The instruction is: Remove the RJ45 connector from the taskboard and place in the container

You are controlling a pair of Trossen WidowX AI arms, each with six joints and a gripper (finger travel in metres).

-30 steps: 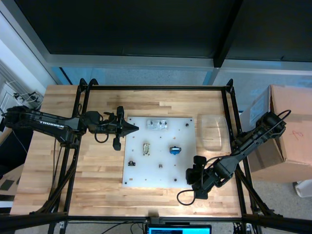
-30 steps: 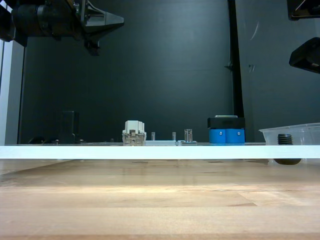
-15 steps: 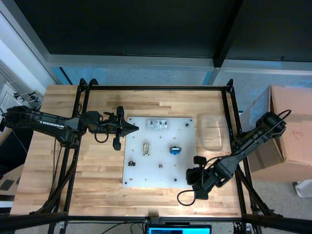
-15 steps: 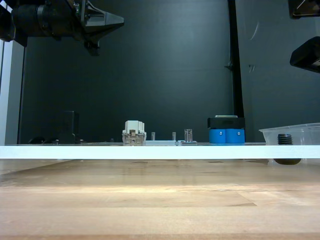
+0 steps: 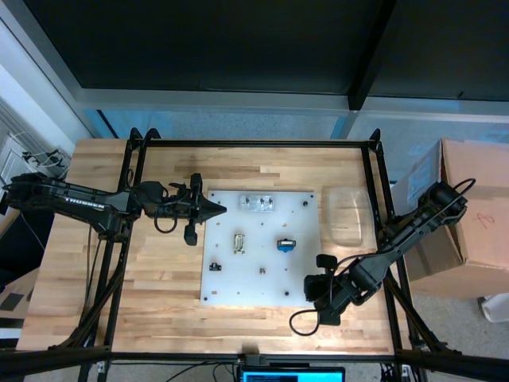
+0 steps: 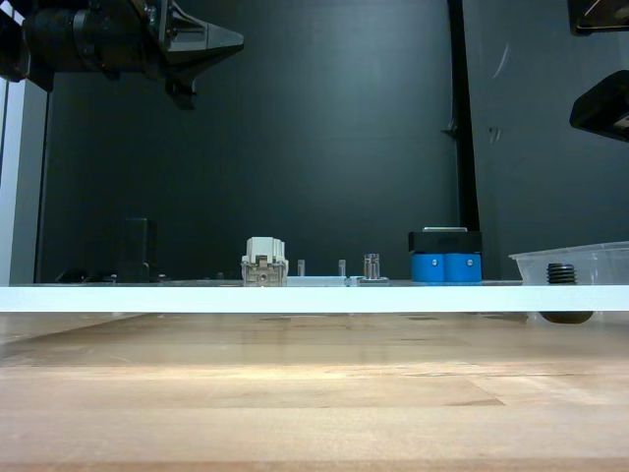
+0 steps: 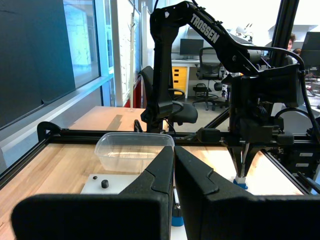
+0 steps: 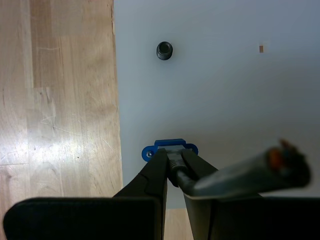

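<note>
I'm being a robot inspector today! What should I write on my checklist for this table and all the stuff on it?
Surface: wooden table with a white taskboard lying on it.
Job's things: RJ45 connector gripped at its blue seat; how deep it sits cannot be told. Clear container on the table beside the board's right edge.
Clutter: beige plug, blue block and black knob on the board.
Grippers: right pincer shut on the RJ45 connector near the board's near right corner; left pincer shut, raised above the board's left edge.
Cables: short cable stub on the connector; black loop by the right arm.
Surroundings: cardboard box right of the table.
</note>
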